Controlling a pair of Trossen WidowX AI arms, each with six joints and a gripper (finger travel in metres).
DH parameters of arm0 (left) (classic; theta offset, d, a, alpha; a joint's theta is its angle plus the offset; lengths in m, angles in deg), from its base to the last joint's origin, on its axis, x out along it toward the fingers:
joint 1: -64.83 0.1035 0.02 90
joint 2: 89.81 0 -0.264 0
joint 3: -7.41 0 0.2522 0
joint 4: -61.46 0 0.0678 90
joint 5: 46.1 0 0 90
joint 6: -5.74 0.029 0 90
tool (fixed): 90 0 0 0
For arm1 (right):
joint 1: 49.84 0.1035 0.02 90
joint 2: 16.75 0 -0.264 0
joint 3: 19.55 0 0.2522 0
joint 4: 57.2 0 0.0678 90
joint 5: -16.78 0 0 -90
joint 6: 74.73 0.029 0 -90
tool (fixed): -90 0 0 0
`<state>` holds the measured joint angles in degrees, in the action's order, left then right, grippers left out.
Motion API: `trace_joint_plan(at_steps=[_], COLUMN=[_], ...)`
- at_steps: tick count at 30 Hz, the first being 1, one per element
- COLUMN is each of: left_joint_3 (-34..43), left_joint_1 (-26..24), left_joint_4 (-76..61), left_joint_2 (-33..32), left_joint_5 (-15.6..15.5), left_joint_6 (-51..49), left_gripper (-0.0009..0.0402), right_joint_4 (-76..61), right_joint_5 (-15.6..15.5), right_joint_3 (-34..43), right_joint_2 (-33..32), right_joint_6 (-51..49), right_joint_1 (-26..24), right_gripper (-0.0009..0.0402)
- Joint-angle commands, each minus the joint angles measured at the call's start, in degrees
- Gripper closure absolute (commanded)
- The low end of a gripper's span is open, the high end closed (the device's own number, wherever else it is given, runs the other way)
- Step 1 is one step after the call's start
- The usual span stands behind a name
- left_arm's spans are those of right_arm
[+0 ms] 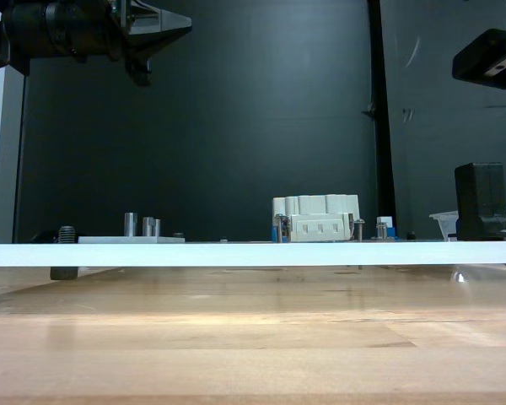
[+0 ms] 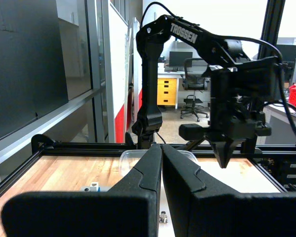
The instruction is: Pick the 16mm bar and install on taskboard
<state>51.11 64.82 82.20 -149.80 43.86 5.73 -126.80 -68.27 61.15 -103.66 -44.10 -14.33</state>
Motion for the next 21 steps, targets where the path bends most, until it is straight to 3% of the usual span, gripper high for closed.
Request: trace_joint_plan(at_steps=[1, 6, 11, 16, 21], left_joint_3=[0.0, 0.0, 0.0, 0.0, 0.0], left_joint_1=[0.0, 0.0, 0.0, 0.0, 0.0], left_joint_4=[0.0, 0.0, 0.0, 0.0, 0.0], left_joint_2=[0.0, 0.0, 0.0, 0.0, 0.0], left_joint_5=[0.0, 0.0, 0.0, 0.0, 0.0], left_joint_6=[0.0, 0.0, 0.0, 0.0, 0.0], left_gripper=[0.0393, 0.0393, 0.0393, 0.0393, 0.0393], right_joint_4=[3.1, 9.1, 20.1, 33.4, 46.8], right_joint_5=[2.3, 6.8, 6.6, -2.1, -6.4], right_joint_3=[-1.9, -4.6, -9.0, -14.4, -20.6], right_joint_2=[2.4, 7.6, 14.7, 22.0, 28.1], right_joint_6=[-3.3, -10.7, -21.2, -27.7, -31.2], right_joint_1=[-1.5, -6.6, -16.2, -28.2, -35.6], right_gripper=[0.0394, 0.0393, 0.0393, 0.0393, 0.0393])
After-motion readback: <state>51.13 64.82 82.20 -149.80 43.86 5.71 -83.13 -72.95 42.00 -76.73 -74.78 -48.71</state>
